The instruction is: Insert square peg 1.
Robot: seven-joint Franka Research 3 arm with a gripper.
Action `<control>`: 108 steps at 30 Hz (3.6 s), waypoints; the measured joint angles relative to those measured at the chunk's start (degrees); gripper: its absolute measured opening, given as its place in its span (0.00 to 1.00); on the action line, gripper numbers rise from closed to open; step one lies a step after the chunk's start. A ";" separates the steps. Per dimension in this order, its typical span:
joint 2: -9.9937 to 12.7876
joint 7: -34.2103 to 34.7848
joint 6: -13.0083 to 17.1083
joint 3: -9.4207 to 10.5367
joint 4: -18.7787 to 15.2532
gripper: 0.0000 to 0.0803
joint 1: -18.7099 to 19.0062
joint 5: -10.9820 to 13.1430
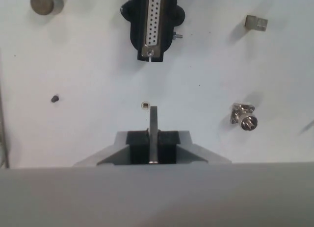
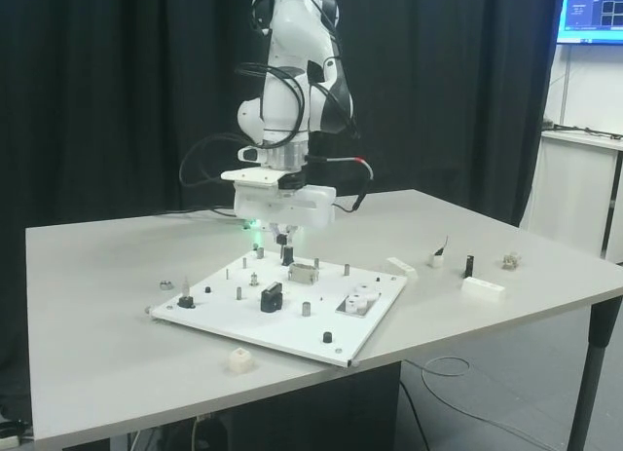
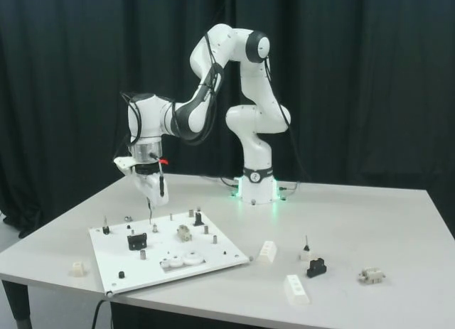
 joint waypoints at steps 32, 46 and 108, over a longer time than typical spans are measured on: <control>7.77 -2.42 -0.86 0.43 2.15 0.04 0.22 7.08; 9.14 -5.84 -2.97 -0.12 2.65 0.04 0.12 7.93; 11.66 -7.35 -1.37 -0.38 3.05 0.04 0.42 11.82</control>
